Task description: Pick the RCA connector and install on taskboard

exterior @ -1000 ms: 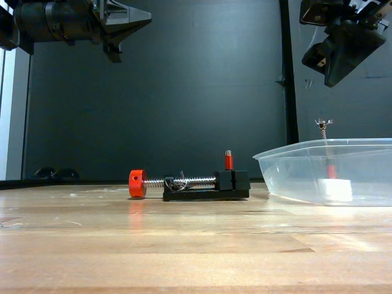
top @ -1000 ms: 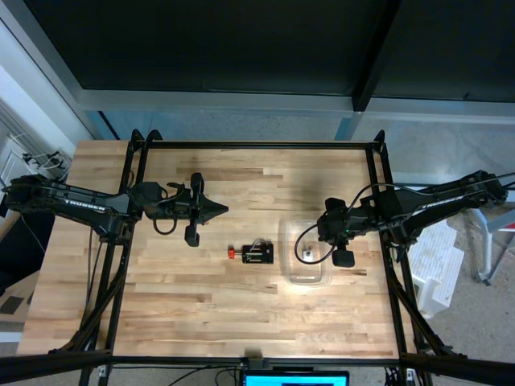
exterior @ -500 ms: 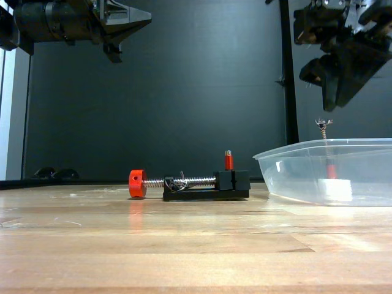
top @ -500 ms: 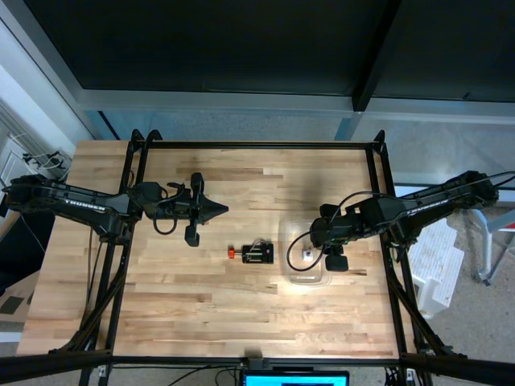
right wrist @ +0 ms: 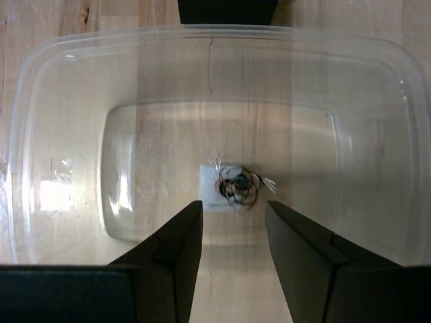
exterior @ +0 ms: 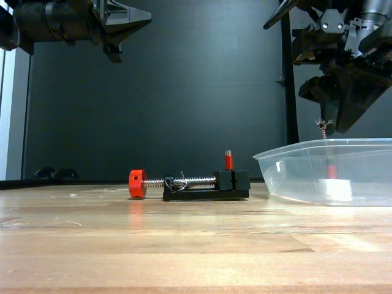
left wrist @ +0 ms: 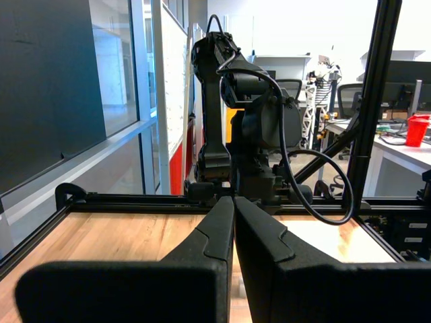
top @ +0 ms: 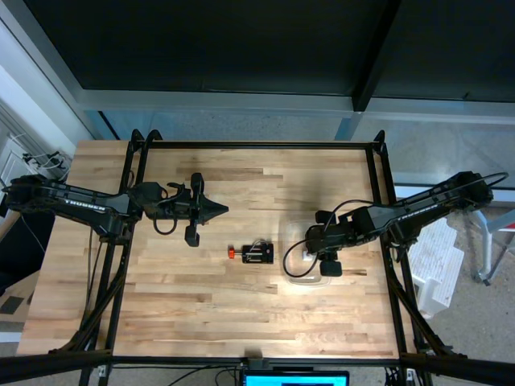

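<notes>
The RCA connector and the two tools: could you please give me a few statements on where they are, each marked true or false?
1. The RCA connector lies inside the clear tray. True.
2. The right tool is shut on the RCA connector. False: it is open and hangs above the tray, over the connector, without touching it.
3. The left tool is shut and held high above the table, on the left of the taskboard. True.
4. The taskboard sits inside the clear tray. False: it stands on the table beside the tray.
5. The taskboard's red knob is at the end away from the tray. True.
</notes>
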`<state>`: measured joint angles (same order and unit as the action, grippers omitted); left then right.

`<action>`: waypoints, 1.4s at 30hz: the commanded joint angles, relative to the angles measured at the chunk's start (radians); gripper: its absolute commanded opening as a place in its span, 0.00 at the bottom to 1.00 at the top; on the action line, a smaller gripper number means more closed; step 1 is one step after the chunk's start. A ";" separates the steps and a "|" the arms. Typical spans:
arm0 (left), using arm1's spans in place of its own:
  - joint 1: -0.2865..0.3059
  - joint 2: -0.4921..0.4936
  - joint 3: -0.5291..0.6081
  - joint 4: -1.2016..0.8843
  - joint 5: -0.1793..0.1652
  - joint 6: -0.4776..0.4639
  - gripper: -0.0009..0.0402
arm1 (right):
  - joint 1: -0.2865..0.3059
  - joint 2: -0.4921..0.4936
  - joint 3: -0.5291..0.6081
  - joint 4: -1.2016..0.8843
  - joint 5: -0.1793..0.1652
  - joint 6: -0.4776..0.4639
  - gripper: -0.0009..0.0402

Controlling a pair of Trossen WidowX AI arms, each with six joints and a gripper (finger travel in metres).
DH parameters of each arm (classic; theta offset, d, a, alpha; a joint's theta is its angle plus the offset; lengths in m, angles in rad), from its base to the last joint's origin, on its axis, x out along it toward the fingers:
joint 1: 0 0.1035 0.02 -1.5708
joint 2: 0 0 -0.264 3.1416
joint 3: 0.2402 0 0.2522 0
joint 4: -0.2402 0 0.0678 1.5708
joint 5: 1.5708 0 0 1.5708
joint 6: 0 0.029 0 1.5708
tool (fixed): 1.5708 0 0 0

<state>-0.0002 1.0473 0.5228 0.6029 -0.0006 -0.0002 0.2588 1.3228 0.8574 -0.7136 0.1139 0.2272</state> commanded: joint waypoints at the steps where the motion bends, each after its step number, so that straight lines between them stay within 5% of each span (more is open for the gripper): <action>1: 0.000 0.000 0.000 0.000 0.000 0.000 0.02 | 0.004 0.011 -0.018 0.027 -0.001 0.000 0.36; 11: 0.000 0.000 0.000 0.000 0.000 0.000 0.02 | 0.008 0.061 -0.046 0.105 0.026 -0.004 0.37; 42: 0.000 0.000 0.000 0.000 0.000 0.000 0.02 | 0.006 0.138 -0.084 0.200 0.024 -0.008 0.36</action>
<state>-0.0002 1.0473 0.5228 0.6029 -0.0002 -0.0002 0.2653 1.4616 0.7734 -0.5163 0.1383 0.2192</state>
